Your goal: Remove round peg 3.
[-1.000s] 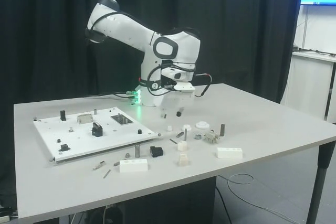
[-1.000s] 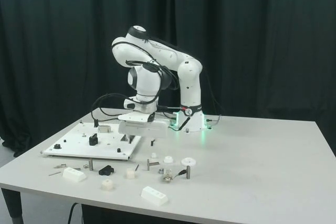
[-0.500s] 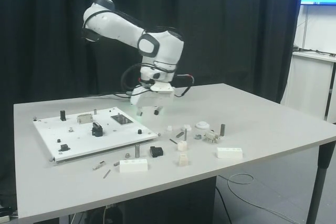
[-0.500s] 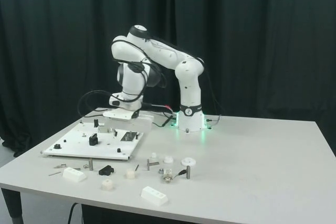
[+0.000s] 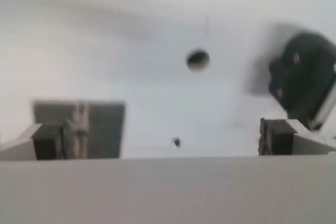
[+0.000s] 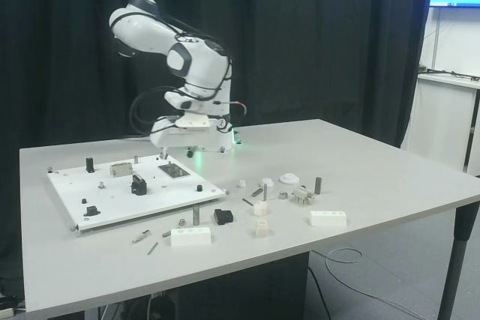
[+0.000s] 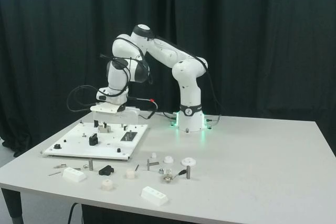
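I have the arm over the back of the board, hunting for round peg 3.

On the grey table (image 6: 375, 162), the white board (image 6: 112, 200) carries the upright pegs, so I hold the gripper (image 5: 157, 135) low above it, fingers wide apart and empty, ready to straddle one. Which is round peg 3 I can't tell; a thin grey peg (image 6: 136, 160) stands near the black block (image 5: 304, 80).
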